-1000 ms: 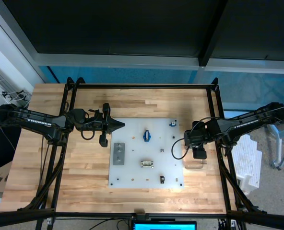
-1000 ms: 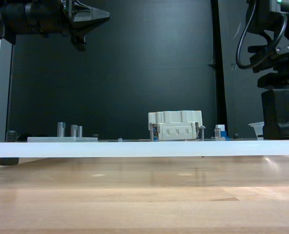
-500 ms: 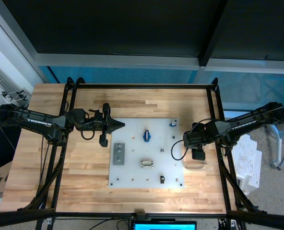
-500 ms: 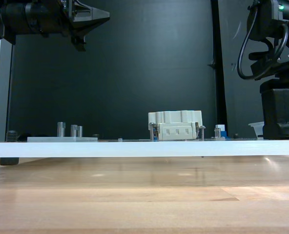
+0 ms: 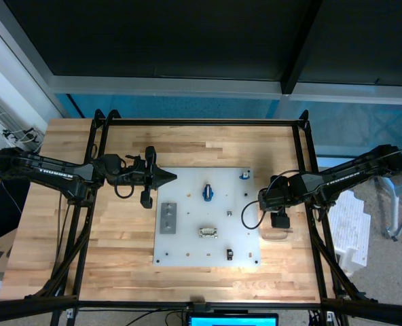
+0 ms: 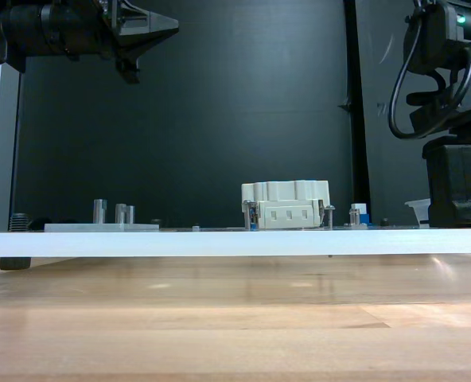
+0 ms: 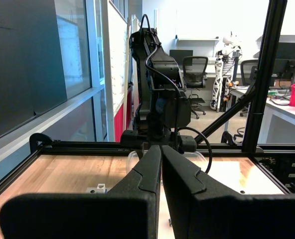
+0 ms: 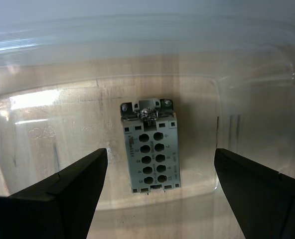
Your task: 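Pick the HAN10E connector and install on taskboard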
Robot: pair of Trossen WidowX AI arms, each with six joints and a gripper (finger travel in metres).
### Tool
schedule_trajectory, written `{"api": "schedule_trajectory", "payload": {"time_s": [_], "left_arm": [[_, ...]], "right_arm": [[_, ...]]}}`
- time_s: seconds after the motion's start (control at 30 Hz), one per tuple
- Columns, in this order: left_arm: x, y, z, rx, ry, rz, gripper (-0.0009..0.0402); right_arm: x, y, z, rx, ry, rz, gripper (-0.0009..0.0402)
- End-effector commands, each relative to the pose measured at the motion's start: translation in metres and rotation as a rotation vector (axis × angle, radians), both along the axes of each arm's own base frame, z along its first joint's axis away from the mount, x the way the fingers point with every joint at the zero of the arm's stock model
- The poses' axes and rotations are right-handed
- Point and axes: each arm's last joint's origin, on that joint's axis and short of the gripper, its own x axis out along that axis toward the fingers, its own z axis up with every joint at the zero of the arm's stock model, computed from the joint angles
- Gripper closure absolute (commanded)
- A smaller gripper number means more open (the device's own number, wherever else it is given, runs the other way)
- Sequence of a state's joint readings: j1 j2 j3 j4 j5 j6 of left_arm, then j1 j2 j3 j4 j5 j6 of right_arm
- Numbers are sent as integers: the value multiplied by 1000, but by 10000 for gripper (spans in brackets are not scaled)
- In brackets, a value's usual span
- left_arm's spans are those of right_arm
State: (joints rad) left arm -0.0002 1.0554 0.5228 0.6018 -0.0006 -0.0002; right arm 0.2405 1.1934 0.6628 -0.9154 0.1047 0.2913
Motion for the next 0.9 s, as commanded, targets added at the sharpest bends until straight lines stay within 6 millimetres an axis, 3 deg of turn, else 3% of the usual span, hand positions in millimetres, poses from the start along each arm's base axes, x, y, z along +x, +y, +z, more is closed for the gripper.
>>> {"api": "schedule_trajectory", "payload": {"time_s": [0.03, 0.9], "left_arm": [[0, 0, 0, 0, 0, 0, 392], [0, 0, 0, 0, 0, 0, 392]], "right_arm": [[-1, 0, -2, 0, 3, 0, 85], [2, 1, -15, 3, -2, -15, 83]]}}
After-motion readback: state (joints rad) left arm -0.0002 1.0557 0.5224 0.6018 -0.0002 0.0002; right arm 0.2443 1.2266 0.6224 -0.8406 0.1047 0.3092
